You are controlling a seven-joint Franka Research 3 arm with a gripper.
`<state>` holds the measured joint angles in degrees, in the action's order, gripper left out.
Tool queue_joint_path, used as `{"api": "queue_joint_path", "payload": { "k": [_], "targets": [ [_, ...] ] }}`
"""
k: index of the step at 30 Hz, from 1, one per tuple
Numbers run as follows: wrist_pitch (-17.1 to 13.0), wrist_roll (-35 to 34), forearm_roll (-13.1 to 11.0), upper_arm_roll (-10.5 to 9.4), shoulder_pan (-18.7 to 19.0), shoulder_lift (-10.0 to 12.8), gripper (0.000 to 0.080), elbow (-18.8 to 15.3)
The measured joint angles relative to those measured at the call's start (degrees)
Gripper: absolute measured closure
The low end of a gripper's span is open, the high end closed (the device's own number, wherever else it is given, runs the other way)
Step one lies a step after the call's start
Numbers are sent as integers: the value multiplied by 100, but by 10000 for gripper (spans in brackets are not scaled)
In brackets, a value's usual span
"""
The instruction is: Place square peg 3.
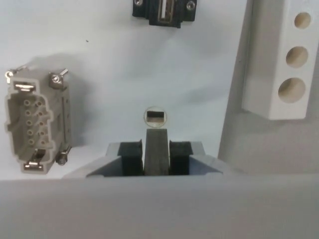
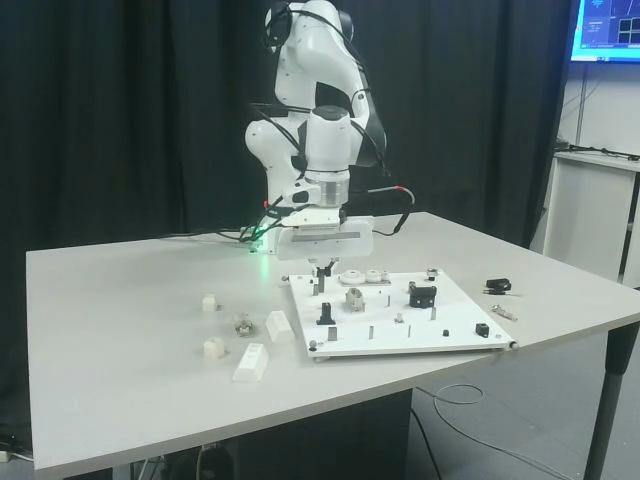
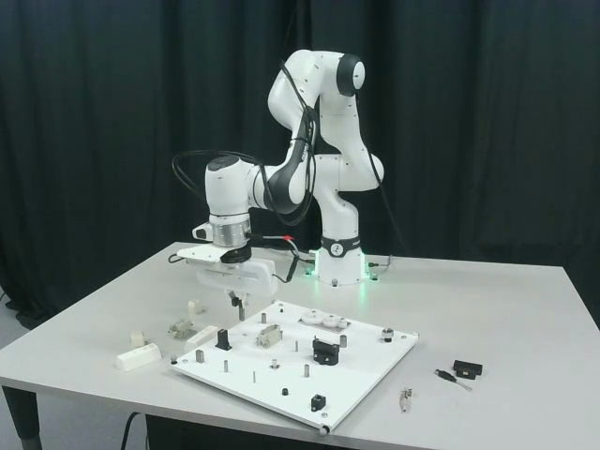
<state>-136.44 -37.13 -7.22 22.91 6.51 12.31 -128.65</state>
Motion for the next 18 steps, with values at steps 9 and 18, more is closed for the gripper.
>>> {"api": "queue_joint_path", "payload": {
  "k": [9, 18],
  "targets": [
    [0, 0, 6, 0, 14, 0, 692, 5],
    [0, 0, 7, 0, 23, 0, 692, 15]
  ]
}}
